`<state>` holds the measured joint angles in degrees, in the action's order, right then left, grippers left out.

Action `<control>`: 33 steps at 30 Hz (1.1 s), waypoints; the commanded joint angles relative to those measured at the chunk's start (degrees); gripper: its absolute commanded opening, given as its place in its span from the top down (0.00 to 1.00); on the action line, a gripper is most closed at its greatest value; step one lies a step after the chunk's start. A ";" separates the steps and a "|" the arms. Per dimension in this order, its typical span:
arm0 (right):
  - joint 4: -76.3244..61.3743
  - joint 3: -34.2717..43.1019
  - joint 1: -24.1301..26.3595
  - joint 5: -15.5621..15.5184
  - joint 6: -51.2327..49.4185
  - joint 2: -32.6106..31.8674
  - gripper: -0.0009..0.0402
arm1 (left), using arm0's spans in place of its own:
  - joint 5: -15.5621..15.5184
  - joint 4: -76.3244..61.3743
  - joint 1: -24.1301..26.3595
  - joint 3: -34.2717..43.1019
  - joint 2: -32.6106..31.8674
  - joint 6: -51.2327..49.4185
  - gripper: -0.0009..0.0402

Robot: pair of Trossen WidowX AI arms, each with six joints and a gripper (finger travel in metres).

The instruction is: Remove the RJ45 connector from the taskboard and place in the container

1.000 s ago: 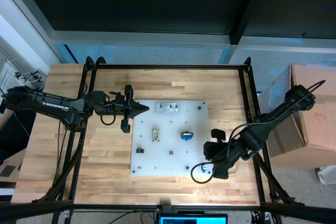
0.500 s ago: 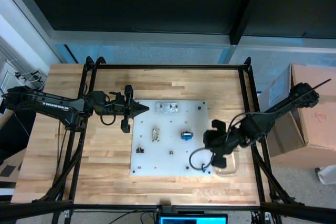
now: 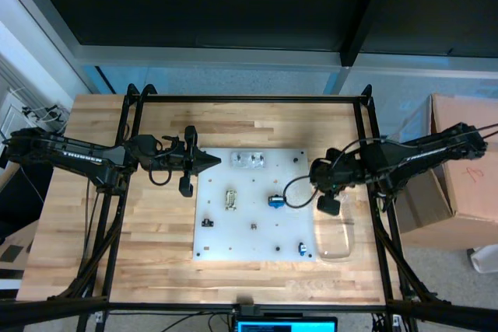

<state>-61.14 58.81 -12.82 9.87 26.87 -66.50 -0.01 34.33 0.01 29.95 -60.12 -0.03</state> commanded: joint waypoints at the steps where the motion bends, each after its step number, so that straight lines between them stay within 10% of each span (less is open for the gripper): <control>1: -1.95 -1.31 3.06 -0.24 -1.97 2.16 0.98 | 0.02 0.00 0.00 0.00 0.00 0.02 0.98; 23: -8.41 -12.00 21.57 -3.78 -17.44 12.09 0.97 | 0.02 0.00 -0.02 0.00 0.00 0.02 0.98; 33: -9.99 -12.33 25.38 -4.02 -21.00 12.07 0.67 | 0.02 0.00 0.00 0.00 0.00 0.02 0.98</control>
